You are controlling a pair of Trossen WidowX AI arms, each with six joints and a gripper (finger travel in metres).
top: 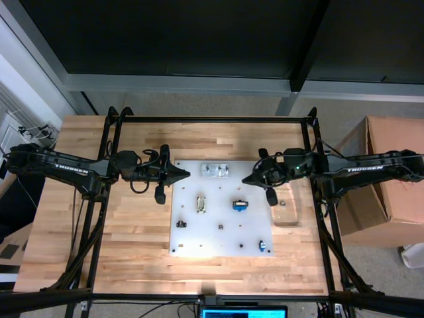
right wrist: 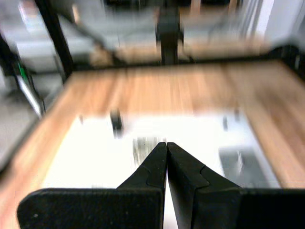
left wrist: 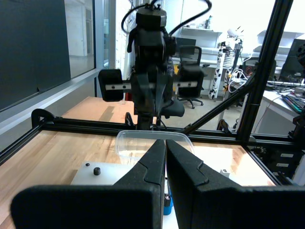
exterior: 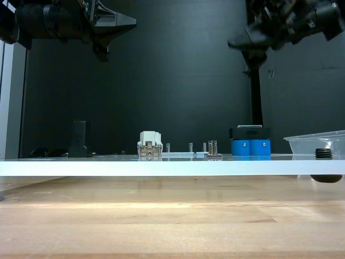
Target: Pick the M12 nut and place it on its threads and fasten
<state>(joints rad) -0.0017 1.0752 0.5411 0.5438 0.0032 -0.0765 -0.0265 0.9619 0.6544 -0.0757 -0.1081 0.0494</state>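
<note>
The small silver nut [top: 283, 203] lies free in the clear tray [top: 291, 217] just off the white board's [top: 199, 232] right edge. The black ribbed stud [top: 263, 246] stands bare near the board's near right edge; the low view shows the stud's [exterior: 323, 153] ribs uncovered in front of the tray [exterior: 310, 141]. My left gripper [top: 187, 174] hovers high over the board's far left edge, shut and holding nothing. My right gripper [top: 244, 180] hangs high over the board's far right part, left of the tray, shut and holding nothing. The wrist views show the fingertips [left wrist: 157, 150] [right wrist: 159, 152] of each pressed together.
On the board stand a white connector [top: 201, 204], a blue block [top: 240, 205] and silver parts [top: 215, 171] at the far edge. A black frame [top: 212, 120] surrounds the table. A cardboard box [top: 391, 179] stands off the table's right side.
</note>
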